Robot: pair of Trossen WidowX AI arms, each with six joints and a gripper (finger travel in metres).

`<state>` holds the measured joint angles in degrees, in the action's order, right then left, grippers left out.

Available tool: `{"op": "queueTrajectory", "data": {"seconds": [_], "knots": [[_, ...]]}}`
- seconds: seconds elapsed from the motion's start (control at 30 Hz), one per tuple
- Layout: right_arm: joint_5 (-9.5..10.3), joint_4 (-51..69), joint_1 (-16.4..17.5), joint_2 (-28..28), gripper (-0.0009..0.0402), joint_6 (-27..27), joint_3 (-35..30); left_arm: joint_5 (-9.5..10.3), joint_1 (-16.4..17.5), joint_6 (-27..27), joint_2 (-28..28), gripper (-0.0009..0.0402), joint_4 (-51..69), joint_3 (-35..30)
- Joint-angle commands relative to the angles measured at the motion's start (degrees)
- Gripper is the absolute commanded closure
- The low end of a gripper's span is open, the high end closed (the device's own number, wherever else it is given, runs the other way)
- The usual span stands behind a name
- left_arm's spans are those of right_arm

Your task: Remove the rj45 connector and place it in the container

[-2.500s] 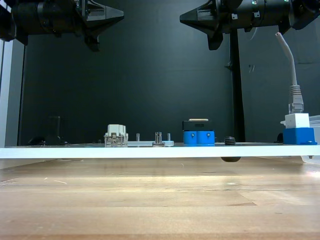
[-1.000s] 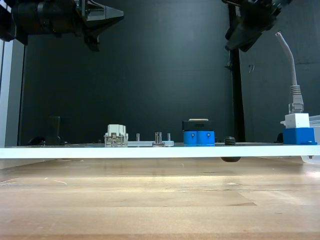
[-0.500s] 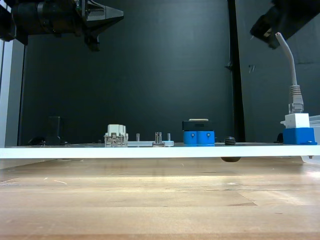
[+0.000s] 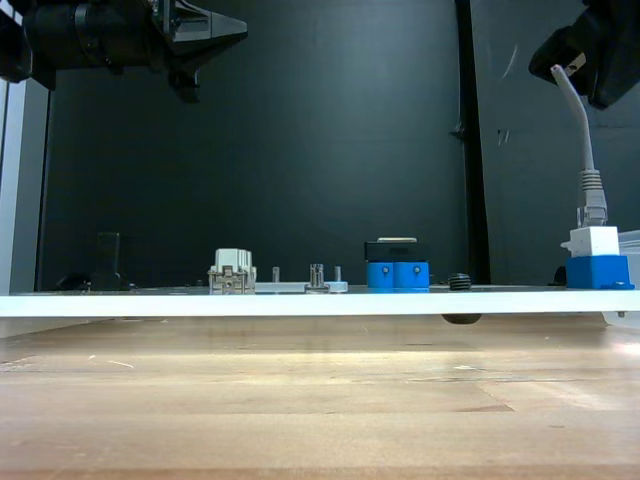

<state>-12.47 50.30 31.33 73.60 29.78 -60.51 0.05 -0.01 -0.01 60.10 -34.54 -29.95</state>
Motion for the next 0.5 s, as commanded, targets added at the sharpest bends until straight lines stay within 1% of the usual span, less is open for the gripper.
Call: {"op": "queueTrajectory", "data": {"seconds": [0.03,0.23,0.27,0.3,0.4,0.5], "knots": [[-0.07,0.0,1.1,1.2,0.0323,1.5,-0.3,-0.02,0.0,0.0,0.0,0.0393,0.0,0.0],[-0.24,-0.1,1.6,4.0,0.0253,4.2,-0.5,0.0,0.0,0.0,0.0,0.0393,0.0,0.0],[-0.66,-0.2,1.7,4.5,0.0245,4.3,-0.5,-0.02,0.0,0.0,0.0,0.0393,0.0,0.0],[-1.6,-0.5,2.0,4.9,0.0238,4.5,-0.5,-0.02,0.0,0.0,0.0,0.0393,0.0,0.0],[-1.79,-2.3,2.8,6.2,0.0224,4.5,-0.5,-0.02,0.0,0.0,0.0,0.0393,0.0,0.0],[-2.62,-4.6,3.4,7.6,0.0218,4.8,-0.5,-0.02,0.0,0.0,0.0,0.0393,0.0,0.0]]}}
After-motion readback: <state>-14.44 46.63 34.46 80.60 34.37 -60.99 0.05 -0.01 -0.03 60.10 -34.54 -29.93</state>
